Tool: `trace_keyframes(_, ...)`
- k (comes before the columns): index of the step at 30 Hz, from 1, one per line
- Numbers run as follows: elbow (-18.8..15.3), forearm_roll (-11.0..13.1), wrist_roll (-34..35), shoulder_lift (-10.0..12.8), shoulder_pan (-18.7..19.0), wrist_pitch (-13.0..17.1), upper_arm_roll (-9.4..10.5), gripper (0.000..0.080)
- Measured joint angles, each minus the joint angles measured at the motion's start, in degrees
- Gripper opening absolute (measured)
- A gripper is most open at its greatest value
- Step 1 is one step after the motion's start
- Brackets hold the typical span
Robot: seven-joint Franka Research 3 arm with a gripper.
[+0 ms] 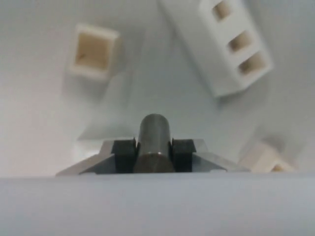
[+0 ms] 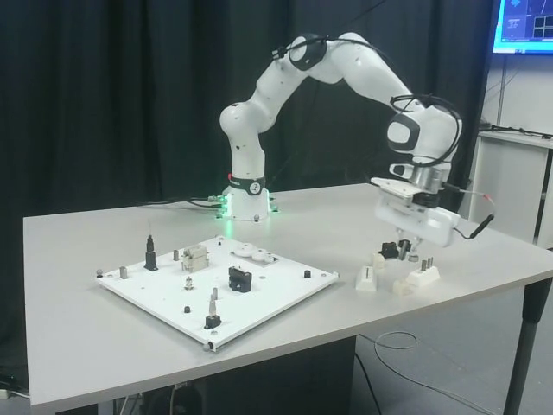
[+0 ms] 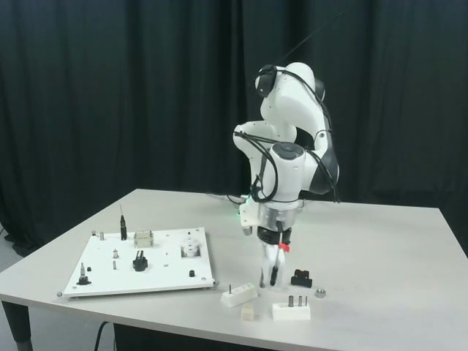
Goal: Insert round peg 4.
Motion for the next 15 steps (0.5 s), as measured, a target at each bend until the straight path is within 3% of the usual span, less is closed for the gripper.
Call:
trace_keyframes(9,-0.66,-6.6,-0.46,-1.4,-1.67,-5.71,0.37,0.0153)
trace_keyframes(15,-2.79,-10.63,-2.53,-3.64,-5.18,-6.51,3.47,0.0153)
